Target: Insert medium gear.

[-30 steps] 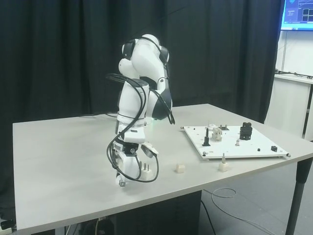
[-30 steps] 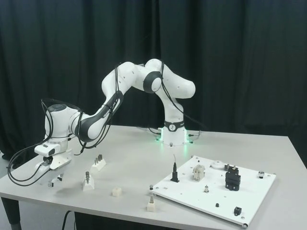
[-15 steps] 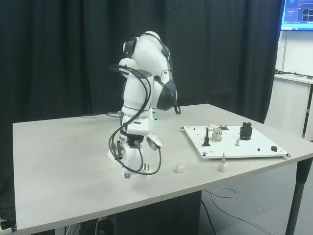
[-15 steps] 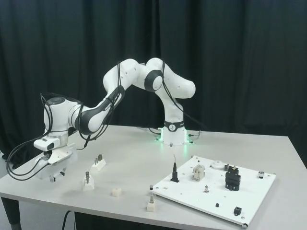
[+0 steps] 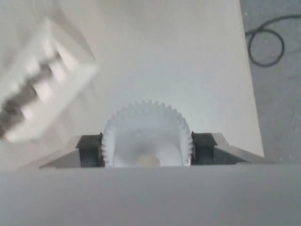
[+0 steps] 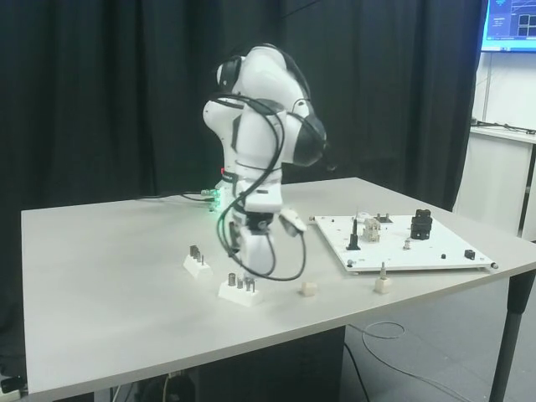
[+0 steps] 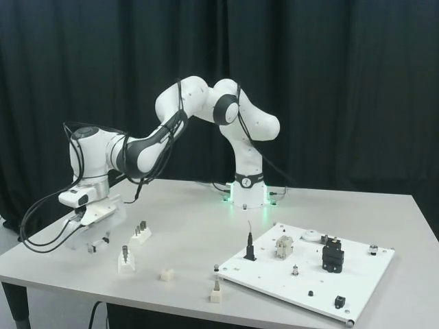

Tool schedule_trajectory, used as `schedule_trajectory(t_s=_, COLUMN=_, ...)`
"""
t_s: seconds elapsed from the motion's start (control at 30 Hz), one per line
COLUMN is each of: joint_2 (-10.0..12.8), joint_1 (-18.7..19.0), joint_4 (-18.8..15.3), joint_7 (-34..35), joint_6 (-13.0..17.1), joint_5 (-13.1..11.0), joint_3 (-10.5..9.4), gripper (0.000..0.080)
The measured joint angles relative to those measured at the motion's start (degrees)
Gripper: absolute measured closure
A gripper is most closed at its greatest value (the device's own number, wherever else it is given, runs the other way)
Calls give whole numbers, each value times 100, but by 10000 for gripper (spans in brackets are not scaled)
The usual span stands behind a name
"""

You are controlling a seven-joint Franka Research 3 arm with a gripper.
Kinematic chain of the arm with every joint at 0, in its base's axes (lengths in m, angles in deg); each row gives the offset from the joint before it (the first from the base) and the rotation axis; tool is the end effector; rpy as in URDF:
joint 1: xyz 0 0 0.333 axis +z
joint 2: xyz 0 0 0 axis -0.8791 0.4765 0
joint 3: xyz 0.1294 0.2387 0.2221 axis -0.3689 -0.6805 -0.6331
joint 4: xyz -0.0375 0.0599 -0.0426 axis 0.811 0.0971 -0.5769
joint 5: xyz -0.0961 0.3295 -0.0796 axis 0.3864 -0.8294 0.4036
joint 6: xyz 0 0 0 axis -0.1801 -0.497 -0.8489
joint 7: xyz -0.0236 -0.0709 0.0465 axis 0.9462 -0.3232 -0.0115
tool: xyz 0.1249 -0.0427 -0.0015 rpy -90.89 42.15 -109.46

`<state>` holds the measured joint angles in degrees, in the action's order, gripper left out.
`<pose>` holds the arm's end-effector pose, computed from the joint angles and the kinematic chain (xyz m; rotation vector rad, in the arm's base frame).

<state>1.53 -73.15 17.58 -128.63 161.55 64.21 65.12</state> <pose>0.6976 -0.2802 0.2884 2.9994 0.7697 -0.1515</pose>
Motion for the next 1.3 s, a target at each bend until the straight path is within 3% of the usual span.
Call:
schedule_trajectory(t_s=0.53, joint_2=-353, joint_1=616, joint_4=-2, joint_7=599, joint_6=-907, joint_5=-38, joint_3=0, gripper=403)
schedule_trajectory(t_s=1.07, joint_2=-727, joint_1=1332, joint_4=-49, joint_7=1515, joint_6=-1998, joint_5=-37, joint_3=-2, gripper=403)
schedule_trajectory(t_s=1.3, joint_2=-954, joint_1=1729, joint_4=-283, joint_7=1859, joint_6=-2252, joint_5=-12, joint_3=-6, gripper=403)
